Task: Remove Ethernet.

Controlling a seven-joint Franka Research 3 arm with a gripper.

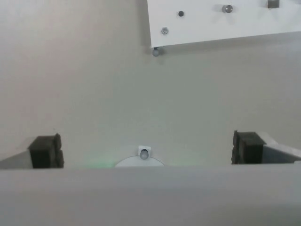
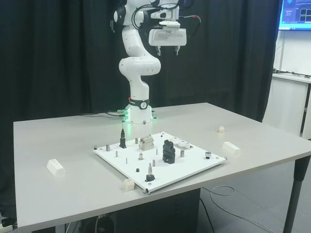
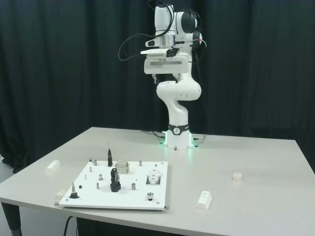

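Observation:
My gripper [image 2: 167, 51] hangs high above the table, over the arm's base, far from the white board [image 2: 194, 162]. It is open, and in the wrist view its black pads [image 1: 46, 151] stand wide apart with nothing between them [image 1: 146, 149]. The second room view shows the gripper [image 3: 164, 77] at the same height. On the board's back part a thin black plug [image 2: 122, 141] stands upright beside a grey-white socket block [image 2: 146, 142]. Nearer the middle stands a larger black connector [image 2: 168, 151]. I cannot tell which of these is the Ethernet plug. Only a corner of the board [image 1: 211, 21] reaches the wrist view.
Small white blocks lie on the grey table: one left of the board [image 2: 56, 166], one at its front corner [image 2: 128, 184], two to its right [image 2: 231, 147] [image 2: 221, 129]. The arm's base [image 2: 137, 114] glows green behind the board. Several pegs and bolts stand on the board.

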